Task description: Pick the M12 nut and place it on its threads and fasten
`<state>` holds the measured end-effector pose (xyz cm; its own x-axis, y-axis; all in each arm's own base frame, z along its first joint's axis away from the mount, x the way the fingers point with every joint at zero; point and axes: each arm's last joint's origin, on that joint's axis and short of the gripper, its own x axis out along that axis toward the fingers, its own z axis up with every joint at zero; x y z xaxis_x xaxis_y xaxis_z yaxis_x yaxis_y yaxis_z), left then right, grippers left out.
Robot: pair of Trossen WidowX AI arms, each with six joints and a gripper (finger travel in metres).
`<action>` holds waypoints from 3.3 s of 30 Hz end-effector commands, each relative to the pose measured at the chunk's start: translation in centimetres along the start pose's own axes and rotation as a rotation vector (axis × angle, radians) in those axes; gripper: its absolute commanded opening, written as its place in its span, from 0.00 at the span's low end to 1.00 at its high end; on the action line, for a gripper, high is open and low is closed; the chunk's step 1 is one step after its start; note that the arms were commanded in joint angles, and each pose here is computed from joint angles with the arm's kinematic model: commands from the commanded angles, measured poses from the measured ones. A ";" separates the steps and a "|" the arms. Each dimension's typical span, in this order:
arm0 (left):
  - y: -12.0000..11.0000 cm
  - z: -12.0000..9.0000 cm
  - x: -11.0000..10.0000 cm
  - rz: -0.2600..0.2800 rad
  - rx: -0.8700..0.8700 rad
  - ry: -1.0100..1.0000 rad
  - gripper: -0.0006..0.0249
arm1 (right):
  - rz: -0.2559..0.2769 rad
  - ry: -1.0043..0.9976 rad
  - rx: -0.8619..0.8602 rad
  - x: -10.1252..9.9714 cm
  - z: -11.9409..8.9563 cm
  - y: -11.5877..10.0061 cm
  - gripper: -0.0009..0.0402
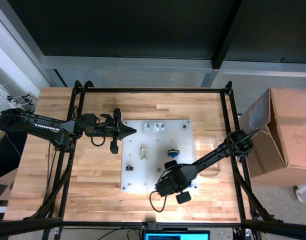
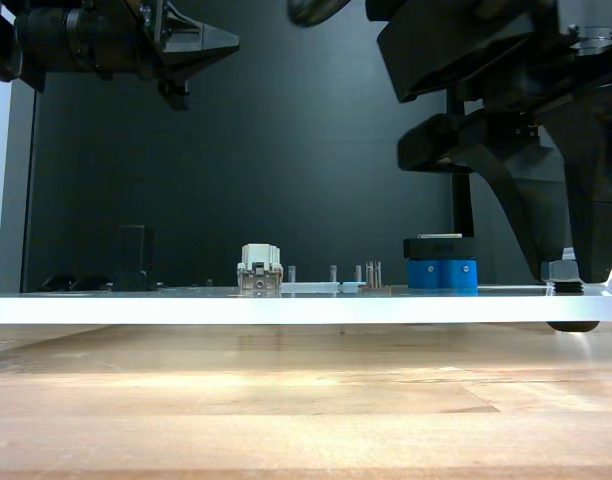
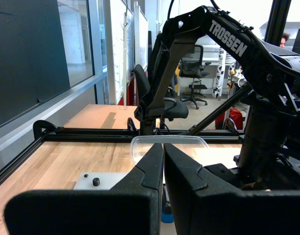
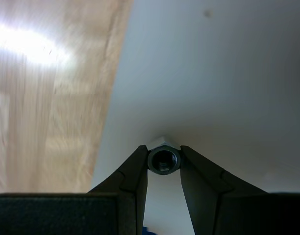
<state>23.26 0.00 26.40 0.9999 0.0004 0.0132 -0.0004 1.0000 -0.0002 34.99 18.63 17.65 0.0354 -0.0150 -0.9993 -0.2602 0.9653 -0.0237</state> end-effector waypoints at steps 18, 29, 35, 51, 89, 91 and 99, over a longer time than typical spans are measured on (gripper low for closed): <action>0.0 0.0 0.0 0.000 0.000 0.000 0.02 | -0.003 0.001 0.724 0.1 0.0 -0.1 0.03; 0.0 0.0 0.0 0.000 0.000 0.000 0.02 | 0.003 0.007 1.080 0.1 0.0 -0.1 0.03; 0.0 0.0 0.0 0.000 0.000 0.000 0.02 | 0.002 0.008 1.142 0.1 0.0 -0.1 0.03; 0.0 0.0 0.0 0.000 0.000 0.000 0.02 | 0.000 0.007 1.155 0.1 0.0 -0.1 0.08; 0.0 0.0 0.0 0.000 0.000 0.000 0.02 | 0.111 0.027 0.520 -3.9 -1.4 -0.1 0.37; 0.0 0.0 0.0 0.000 0.000 0.000 0.02 | 0.112 0.023 0.442 -4.0 -1.6 -0.2 0.29; 0.0 0.0 0.0 0.000 0.000 0.000 0.02 | 0.080 0.011 0.334 -3.5 -1.8 -0.8 0.05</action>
<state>23.26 0.00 26.41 0.9999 0.0004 0.0135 -0.0004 1.0000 -0.0002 33.31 17.54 21.22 0.0089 0.0770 -0.9970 0.0692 0.9946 0.0775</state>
